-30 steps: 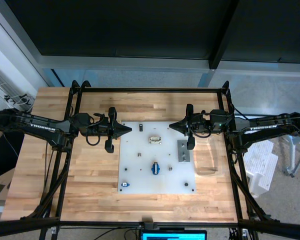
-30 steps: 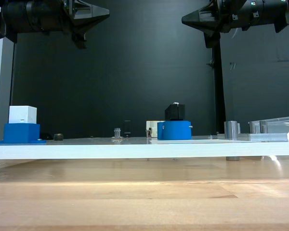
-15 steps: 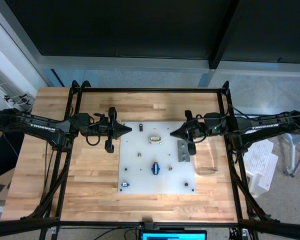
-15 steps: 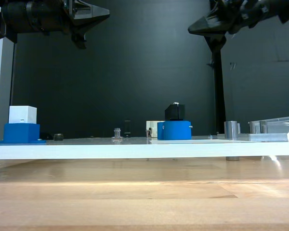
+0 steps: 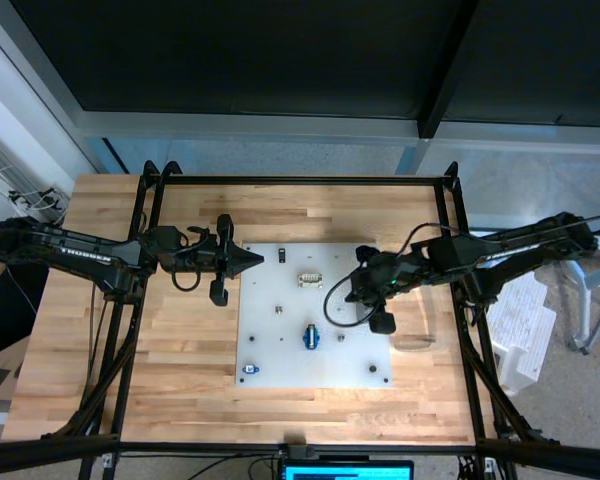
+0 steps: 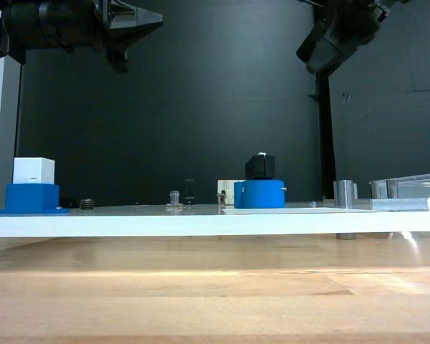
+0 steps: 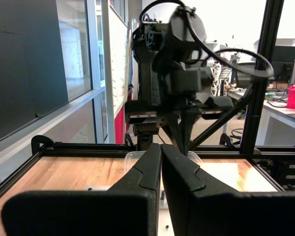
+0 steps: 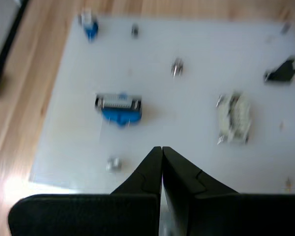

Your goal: Remove the 16mm cylinder and place in the container

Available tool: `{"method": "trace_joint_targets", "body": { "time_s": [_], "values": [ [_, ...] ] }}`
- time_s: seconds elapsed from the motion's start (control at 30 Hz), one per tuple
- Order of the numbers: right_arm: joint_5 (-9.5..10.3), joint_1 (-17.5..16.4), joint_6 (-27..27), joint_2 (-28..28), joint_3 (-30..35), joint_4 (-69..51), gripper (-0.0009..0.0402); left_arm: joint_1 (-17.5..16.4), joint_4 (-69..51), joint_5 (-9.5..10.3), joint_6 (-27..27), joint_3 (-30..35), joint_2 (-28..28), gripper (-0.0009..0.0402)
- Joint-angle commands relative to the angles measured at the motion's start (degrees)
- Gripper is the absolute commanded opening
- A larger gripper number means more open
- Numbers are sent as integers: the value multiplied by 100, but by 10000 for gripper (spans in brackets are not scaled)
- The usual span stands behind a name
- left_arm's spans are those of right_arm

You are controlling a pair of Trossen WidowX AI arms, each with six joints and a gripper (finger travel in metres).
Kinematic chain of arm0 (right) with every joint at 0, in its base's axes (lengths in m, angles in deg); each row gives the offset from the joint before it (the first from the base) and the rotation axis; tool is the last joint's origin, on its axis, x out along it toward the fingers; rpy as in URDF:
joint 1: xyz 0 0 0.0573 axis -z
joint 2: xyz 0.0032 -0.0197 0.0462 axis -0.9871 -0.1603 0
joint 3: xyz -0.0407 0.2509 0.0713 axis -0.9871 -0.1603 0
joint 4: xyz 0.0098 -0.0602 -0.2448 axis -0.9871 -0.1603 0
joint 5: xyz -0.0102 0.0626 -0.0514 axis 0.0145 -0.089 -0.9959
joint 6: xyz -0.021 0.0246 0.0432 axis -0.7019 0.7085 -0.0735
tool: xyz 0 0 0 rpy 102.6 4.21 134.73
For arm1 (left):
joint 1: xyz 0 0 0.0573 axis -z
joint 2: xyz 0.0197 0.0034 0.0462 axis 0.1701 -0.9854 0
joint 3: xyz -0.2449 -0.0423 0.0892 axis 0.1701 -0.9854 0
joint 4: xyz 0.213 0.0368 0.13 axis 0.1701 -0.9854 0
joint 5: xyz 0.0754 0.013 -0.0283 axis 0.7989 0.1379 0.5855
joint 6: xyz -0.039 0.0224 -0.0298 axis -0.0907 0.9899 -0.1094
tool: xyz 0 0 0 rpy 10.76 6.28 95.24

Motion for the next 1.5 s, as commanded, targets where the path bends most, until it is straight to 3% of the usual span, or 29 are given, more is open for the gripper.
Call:
{"method": "trace_joint_targets", "body": {
  "time_s": [0.03,0.3,0.53,0.73,0.87,0.93,1.5],
  "values": [
    [-2,-81,85,-352,407,-629,0,0,-4,-2,0,2,0,0],
    [0,-227,195,-999,1088,-1384,34,-2,-4,-2,0,2,0,0],
    [-28,-249,299,-1329,1419,-1445,119,-2,-4,-2,2,2,0,0],
    [-170,-258,304,-1519,1554,-1598,194,-2,-7,-2,2,2,0,0],
    [-229,-267,326,-1585,1578,-1740,225,-2,-7,-2,0,2,0,0],
    [-313,-273,328,-1611,1572,-1753,232,0,-7,-2,0,2,0,0],
    [-295,-358,326,-1814,1539,-1738,228,-2,-7,-2,2,2,0,0]
  ]
}}
